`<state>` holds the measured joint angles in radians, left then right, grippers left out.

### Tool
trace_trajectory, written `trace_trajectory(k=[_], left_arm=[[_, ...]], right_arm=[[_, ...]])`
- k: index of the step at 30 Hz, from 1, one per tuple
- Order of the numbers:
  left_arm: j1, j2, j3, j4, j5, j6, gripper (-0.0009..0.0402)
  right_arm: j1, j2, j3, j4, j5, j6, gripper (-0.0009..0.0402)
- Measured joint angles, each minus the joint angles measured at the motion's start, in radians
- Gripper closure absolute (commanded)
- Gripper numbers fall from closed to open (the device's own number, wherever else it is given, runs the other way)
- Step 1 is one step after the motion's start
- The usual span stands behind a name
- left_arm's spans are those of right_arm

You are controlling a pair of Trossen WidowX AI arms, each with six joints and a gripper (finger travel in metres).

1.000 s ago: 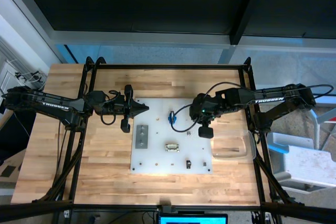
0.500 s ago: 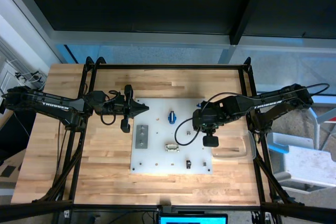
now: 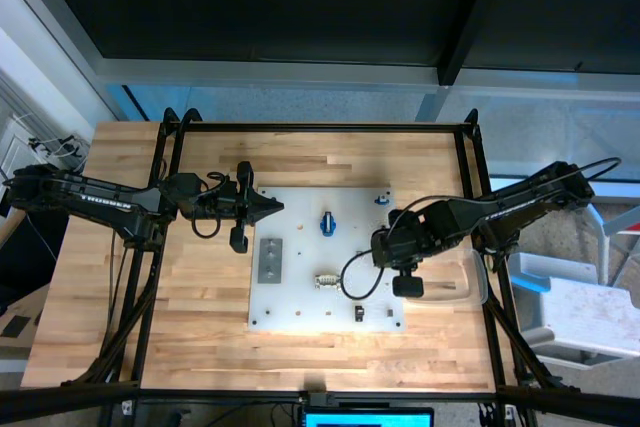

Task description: Pick the 16mm bar from the taskboard and place it in the container

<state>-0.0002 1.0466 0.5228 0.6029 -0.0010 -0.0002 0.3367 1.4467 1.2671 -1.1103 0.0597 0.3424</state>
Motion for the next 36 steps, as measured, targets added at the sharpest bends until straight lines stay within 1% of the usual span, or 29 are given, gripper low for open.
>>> trace_trajectory(k=[3, 6, 16, 23, 30, 33, 36], left_arm=[[0.000, 0.000, 0.000, 0.000, 0.000, 0.000, 0.0393], [0.000, 0.000, 0.000, 0.000, 0.000, 0.000, 0.0393], [0.000, 0.000, 0.000, 0.000, 0.000, 0.000, 0.0393], [0.000, 0.000, 0.000, 0.000, 0.000, 0.000, 0.0393], [0.000, 0.000, 0.000, 0.000, 0.000, 0.000, 0.0393], [0.000, 0.000, 0.000, 0.000, 0.000, 0.000, 0.0393], [0.000, 0.000, 0.000, 0.000, 0.000, 0.000, 0.0393]], right_arm=[[0.021, 0.012, 0.000, 0.000, -0.002, 0.025, 0.0393], [0.043, 0.023, 0.000, 0.000, -0.012, 0.055, 0.0393], [0.125, 0.071, 0.000, 0.003, -0.016, 0.157, 0.0383], [0.161, 0.097, 0.000, 0.030, -0.055, 0.219, 0.0380], [0.193, 0.118, 0.000, 0.060, -0.054, 0.256, 0.0378], [0.207, 0.131, 0.000, 0.079, -0.053, 0.263, 0.0367], [0.215, 0.143, 0.000, 0.087, -0.053, 0.278, 0.0344]])
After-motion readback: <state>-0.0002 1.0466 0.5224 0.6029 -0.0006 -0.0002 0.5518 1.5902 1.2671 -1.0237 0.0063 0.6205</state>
